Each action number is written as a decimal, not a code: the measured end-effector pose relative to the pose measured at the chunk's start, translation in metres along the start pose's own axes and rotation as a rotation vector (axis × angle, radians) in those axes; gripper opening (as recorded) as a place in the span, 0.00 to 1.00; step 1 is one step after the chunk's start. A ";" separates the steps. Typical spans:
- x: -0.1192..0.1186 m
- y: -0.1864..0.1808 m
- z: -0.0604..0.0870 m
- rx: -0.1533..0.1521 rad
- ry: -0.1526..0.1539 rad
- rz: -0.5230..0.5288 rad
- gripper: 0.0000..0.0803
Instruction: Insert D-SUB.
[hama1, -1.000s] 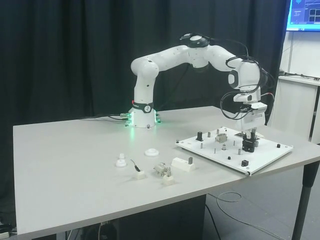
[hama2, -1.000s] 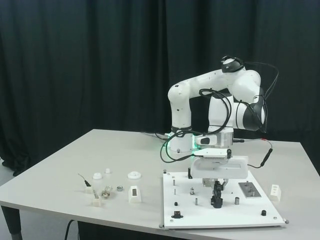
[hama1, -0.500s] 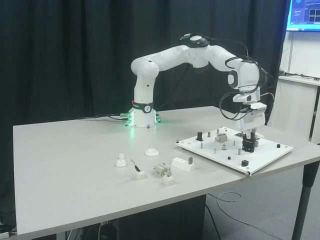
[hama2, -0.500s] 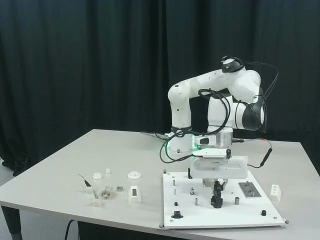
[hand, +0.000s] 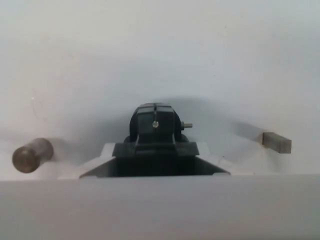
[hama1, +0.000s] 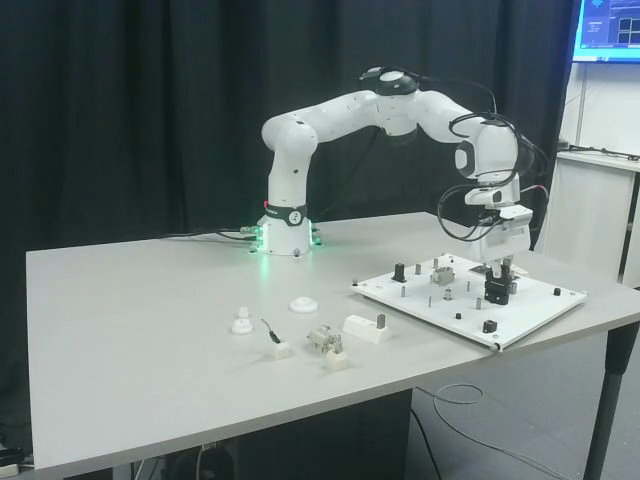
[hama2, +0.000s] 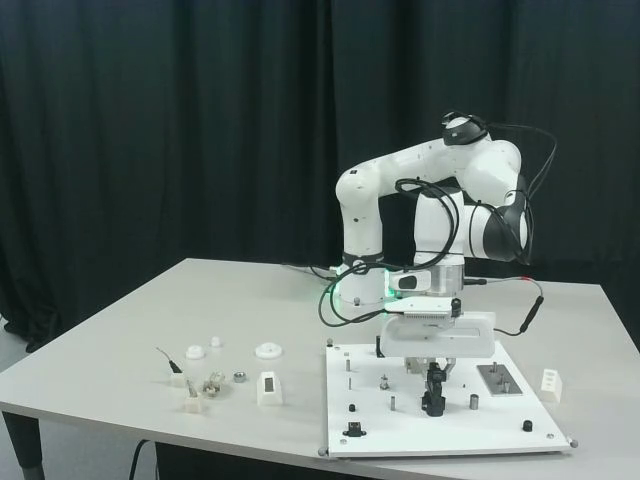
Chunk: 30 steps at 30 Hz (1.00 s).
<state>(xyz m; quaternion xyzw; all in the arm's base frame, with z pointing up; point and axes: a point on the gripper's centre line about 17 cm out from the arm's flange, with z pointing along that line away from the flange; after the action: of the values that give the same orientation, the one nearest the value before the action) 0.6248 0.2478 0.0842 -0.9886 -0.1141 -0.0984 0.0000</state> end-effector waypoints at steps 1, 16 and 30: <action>0.000 0.000 0.000 0.000 0.000 0.000 0.19; 0.000 -0.001 0.000 0.002 0.001 0.000 0.19; 0.000 0.000 0.000 0.003 0.002 0.045 0.19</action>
<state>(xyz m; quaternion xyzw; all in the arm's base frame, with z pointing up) 0.6249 0.2480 0.0842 -0.9908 -0.0920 -0.0994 0.0038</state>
